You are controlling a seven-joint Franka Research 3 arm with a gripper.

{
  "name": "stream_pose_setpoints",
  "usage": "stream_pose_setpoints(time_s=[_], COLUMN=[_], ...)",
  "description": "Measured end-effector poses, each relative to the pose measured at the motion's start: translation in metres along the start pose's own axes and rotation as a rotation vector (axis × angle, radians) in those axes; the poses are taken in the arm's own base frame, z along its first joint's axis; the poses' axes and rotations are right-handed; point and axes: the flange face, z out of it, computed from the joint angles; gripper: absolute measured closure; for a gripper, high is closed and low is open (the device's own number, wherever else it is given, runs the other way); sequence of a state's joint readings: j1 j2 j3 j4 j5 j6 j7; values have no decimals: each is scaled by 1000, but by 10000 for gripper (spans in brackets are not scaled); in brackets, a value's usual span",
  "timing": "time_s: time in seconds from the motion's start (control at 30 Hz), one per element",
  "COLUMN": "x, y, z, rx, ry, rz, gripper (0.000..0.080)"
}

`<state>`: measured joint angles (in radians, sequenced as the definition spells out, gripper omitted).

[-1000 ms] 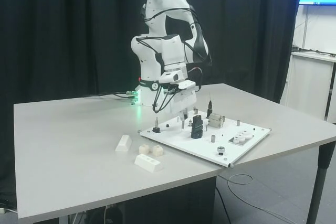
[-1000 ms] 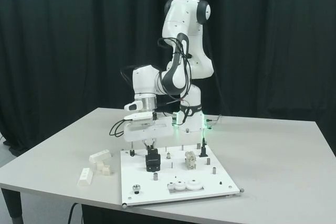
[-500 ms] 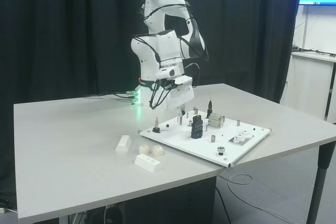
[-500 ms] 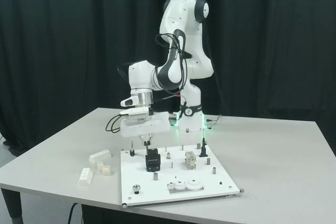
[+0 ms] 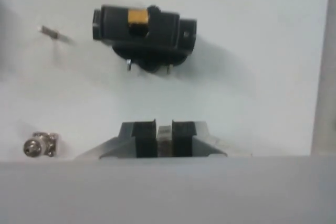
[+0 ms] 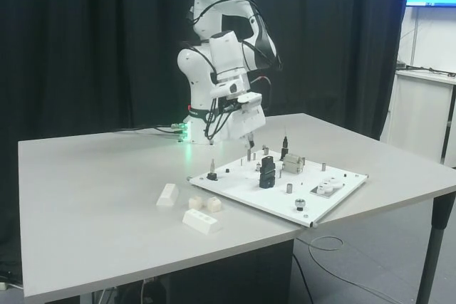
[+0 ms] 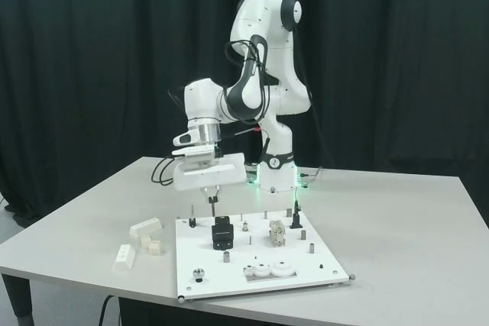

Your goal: Place square peg 2.

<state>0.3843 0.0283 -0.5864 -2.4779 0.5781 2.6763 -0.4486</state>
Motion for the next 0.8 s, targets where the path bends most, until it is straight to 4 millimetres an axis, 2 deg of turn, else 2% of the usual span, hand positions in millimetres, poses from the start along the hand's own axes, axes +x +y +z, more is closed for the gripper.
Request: stream_pose_setpoints(time_s=[0.47, 0.8], x=[25, 45], y=[0, 11], z=[-27, -48], rx=[-58, -150], ry=[45, 72], rz=[21, -55], gripper=[746, 746])
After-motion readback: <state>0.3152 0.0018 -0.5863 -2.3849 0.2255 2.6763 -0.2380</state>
